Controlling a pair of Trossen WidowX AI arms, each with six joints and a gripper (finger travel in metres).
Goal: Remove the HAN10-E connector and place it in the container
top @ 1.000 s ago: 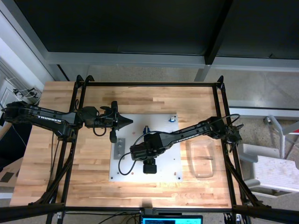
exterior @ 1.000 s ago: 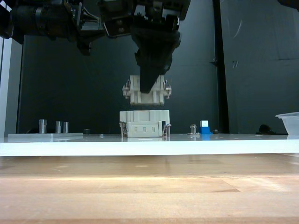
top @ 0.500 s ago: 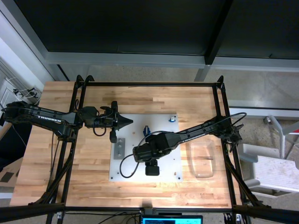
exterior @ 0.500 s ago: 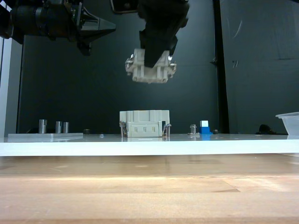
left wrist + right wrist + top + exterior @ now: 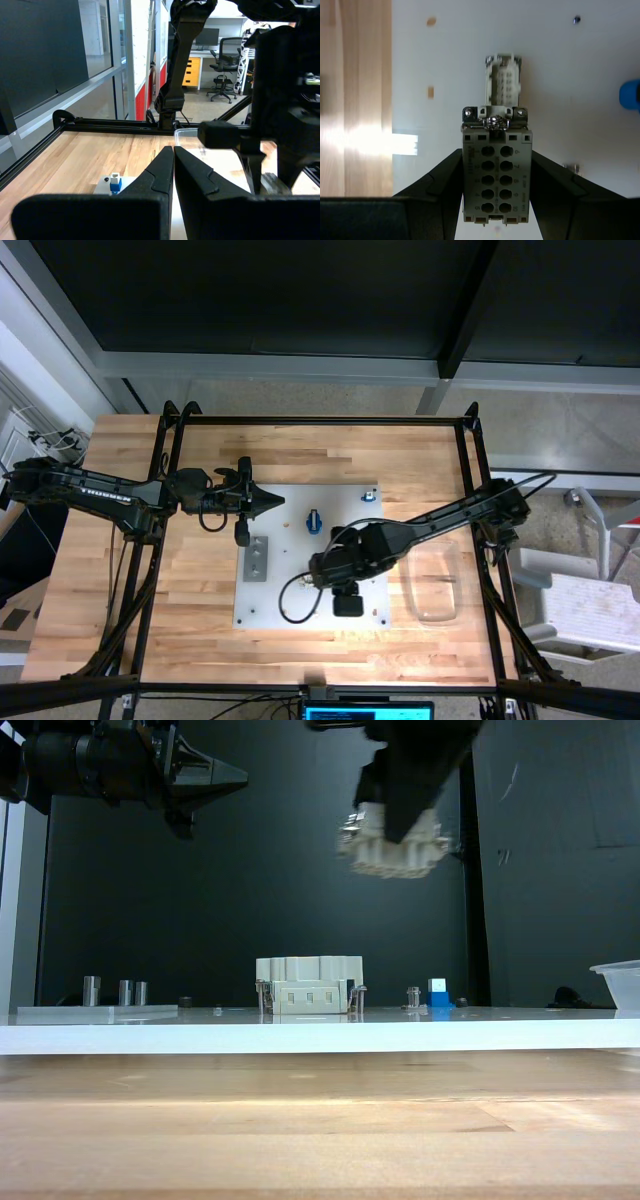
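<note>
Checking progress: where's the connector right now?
Low view: the connector hangs in the right gripper high above the board, right of the socket, short of the container. Left gripper parked shut, upper left.

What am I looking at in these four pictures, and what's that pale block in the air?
Two robot arms stand at a wooden table. One picture looks down from above, one level along the table, two come from cameras on the arms. The right gripper holds the HAN10-E connector between its fingers, raised above the white board and the pale base on it. The left gripper hovers near the board's left edge, fingers shut, empty. The clear container lies empty at the right.
</note>
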